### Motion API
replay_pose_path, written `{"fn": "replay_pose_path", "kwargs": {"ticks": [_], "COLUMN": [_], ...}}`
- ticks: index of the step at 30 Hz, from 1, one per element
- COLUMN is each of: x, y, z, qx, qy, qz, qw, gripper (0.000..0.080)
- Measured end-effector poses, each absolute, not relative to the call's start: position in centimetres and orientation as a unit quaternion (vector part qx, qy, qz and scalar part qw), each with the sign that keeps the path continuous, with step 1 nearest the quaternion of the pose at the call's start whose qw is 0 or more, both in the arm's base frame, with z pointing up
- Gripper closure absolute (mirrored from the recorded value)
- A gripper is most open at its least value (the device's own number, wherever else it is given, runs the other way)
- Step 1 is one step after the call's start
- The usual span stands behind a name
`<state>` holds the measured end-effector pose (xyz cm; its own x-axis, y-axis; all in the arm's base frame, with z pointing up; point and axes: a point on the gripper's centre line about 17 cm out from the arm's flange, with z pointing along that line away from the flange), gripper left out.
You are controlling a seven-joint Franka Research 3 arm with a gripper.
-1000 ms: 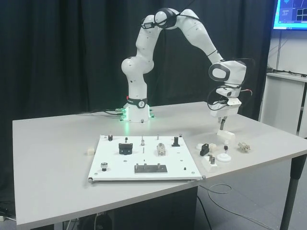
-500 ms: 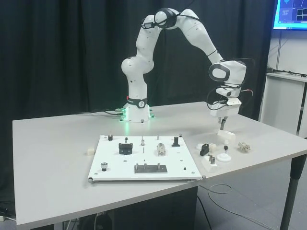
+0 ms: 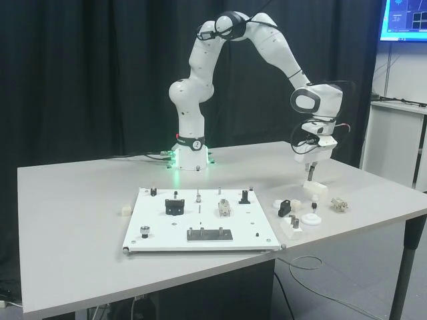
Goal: Place square peg 4.
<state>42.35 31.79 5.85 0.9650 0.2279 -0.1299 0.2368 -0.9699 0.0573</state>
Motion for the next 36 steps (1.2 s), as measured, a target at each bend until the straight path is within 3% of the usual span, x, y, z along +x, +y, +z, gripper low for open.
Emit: {"fn": "replay_pose_path", "kwargs": {"ticks": [36], "x": [42.67], "y": [31.89], "z": [5.94], "qx": [0.992], "qy": [0.106], "qz": [-0.057], "qw": [0.036], "gripper": [0.0649]}}
